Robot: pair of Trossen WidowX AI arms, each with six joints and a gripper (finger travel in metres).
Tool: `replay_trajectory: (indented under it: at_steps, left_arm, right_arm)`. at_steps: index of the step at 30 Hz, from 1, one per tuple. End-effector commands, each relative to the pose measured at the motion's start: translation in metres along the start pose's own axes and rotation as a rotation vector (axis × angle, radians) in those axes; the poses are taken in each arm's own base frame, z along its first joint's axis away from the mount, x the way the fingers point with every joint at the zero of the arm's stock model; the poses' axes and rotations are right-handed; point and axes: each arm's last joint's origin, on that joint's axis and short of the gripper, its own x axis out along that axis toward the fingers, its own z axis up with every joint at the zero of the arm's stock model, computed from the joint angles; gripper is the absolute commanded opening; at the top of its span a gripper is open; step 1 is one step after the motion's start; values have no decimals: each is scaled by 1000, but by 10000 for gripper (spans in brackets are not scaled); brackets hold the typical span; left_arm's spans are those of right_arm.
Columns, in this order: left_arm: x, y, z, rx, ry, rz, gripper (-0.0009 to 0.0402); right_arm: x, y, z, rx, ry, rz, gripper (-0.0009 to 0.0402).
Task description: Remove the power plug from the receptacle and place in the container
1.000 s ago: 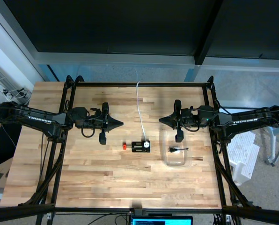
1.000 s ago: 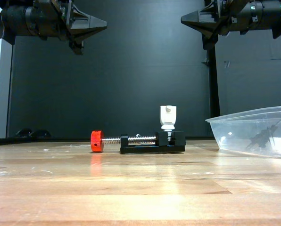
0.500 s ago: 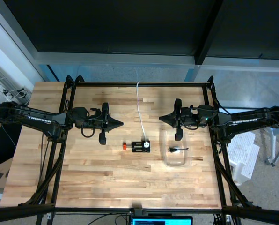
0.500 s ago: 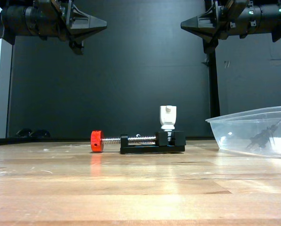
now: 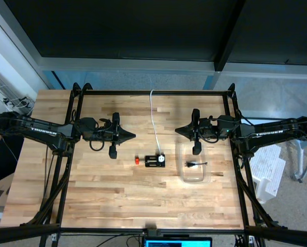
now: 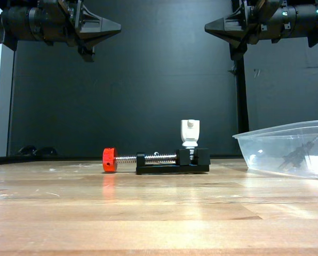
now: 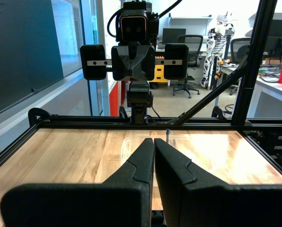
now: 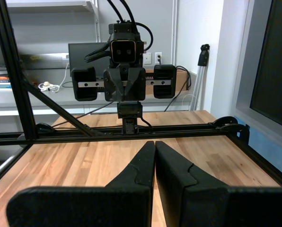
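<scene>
Plug (image 5: 194, 164): black, lying inside the clear tub (image 5: 183, 176), apart from the socket
Tub: on the table (image 5: 117, 198), toward its right edge
Socket (image 5: 161, 158): white, upright in a black clamp (image 5: 152, 161) with a red knob (image 5: 136, 160), mid-table, near the tub's left side; white cord (image 5: 154, 118) runs to the far edge
Left gripper (image 5: 133, 136): raised over the table's left half, jaws pressed together, gripping nothing
Right gripper (image 5: 177, 131): raised near the tub's far end, jaws pressed together, gripping nothing
</scene>
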Motion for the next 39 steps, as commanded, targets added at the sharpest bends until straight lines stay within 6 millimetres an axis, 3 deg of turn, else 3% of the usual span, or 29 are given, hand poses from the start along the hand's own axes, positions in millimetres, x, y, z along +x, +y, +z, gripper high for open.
replay_trajectory:
  at_steps: [1, 39]
  left_arm:
    - [0, 0, 0, 0, 0, 0, 0]
    - [0, 0, 0, 0, 0, 0, 0]
  right_arm:
    - [0, 0, 0, 1, 1, 0, 0]
    - [0, 0, -2, 1, 25, 0, 0]
